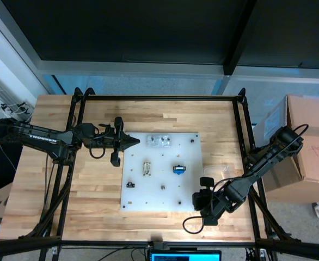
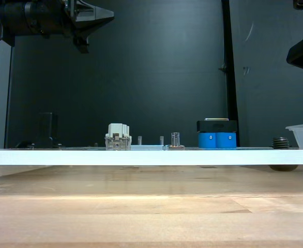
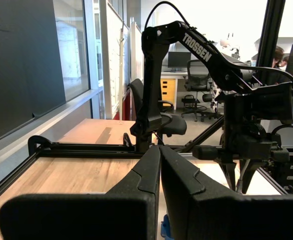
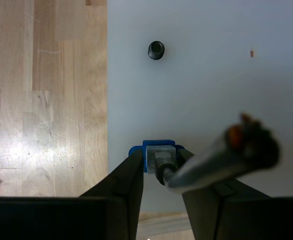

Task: Remove the RJ45 connector from the taskboard and place in the container

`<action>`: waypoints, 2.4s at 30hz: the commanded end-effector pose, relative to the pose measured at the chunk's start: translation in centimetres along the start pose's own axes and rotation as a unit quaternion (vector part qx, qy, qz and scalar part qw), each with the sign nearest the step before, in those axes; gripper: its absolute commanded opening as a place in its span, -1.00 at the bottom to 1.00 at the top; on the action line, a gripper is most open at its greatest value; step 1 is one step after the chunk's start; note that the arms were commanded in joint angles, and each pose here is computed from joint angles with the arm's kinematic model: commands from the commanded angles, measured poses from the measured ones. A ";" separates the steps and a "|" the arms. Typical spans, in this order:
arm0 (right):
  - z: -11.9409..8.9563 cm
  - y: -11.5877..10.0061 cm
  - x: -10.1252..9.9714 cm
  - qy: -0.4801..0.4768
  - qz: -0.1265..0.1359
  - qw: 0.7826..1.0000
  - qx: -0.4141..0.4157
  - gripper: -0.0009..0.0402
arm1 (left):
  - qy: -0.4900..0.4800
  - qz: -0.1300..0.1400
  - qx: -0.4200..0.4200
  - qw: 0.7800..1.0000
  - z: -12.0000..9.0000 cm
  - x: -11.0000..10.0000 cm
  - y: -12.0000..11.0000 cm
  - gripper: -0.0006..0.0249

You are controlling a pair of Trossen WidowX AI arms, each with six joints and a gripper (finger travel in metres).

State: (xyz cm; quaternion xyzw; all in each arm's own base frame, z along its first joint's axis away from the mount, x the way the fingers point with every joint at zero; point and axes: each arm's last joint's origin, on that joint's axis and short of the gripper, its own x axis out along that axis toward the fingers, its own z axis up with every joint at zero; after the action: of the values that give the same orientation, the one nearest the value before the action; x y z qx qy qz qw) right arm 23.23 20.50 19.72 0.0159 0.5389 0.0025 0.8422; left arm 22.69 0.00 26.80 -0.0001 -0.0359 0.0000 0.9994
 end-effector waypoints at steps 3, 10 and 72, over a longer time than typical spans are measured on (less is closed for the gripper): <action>0.1 0.0 0.0 -0.009 -0.008 1.000 0.000 -0.72 | 0.000 0.000 0.000 1.000 0.0 0.0 0.0 -0.95; 0.1 0.0 -0.1 -0.009 -0.008 1.000 0.001 -0.93 | 0.000 0.000 0.000 1.000 0.0 0.0 0.0 -0.95; -0.1 -15.1 -9.7 0.014 -0.079 0.988 0.130 -0.96 | 0.000 0.000 0.000 1.000 0.0 0.0 0.0 -0.95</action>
State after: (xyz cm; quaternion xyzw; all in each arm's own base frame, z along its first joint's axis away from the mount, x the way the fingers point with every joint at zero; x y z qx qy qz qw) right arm 19.14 5.74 28.08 0.0878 0.5406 -0.1280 0.8268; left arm 22.69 0.00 26.82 -0.0001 -0.0363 0.0000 0.9993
